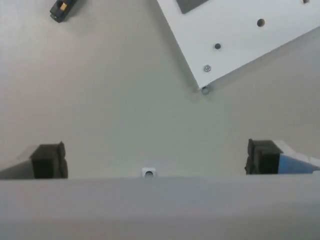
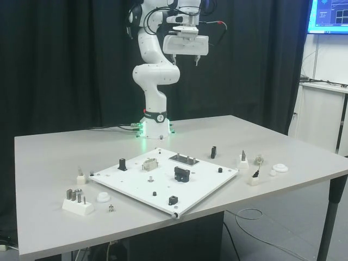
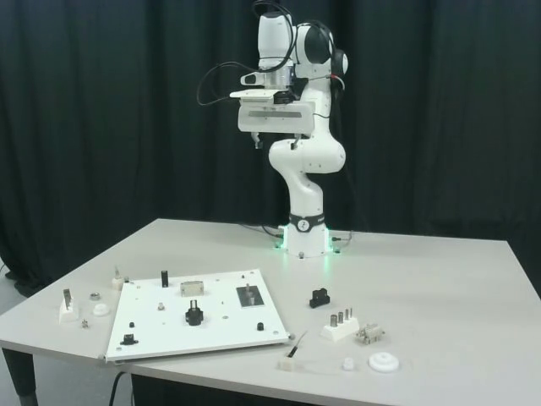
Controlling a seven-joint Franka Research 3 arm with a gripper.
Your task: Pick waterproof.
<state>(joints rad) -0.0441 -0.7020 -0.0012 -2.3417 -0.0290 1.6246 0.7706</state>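
Note:
My gripper point(image 2: 185, 61) hangs high above the table, in front of the arm's base, and it is open with nothing between its fingers. It shows in the second room view as well, gripper point(image 3: 274, 137). In the wrist view the gripper point(image 1: 155, 160) looks down on bare table, with its black fingertips point(image 1: 48, 161) far apart. A small black part point(image 1: 62, 9) lies far below, off a corner of the white board point(image 1: 240, 40). I cannot tell which part on the table is the waterproof one.
The white board point(image 2: 206, 185) carries several small black and grey parts. Around it lie a black piece point(image 3: 319, 297), a white block with pins point(image 3: 338, 328), a white disc point(image 3: 382, 362) and small white holders point(image 2: 243, 159). The arm's base point(image 2: 155, 128) stands at the back.

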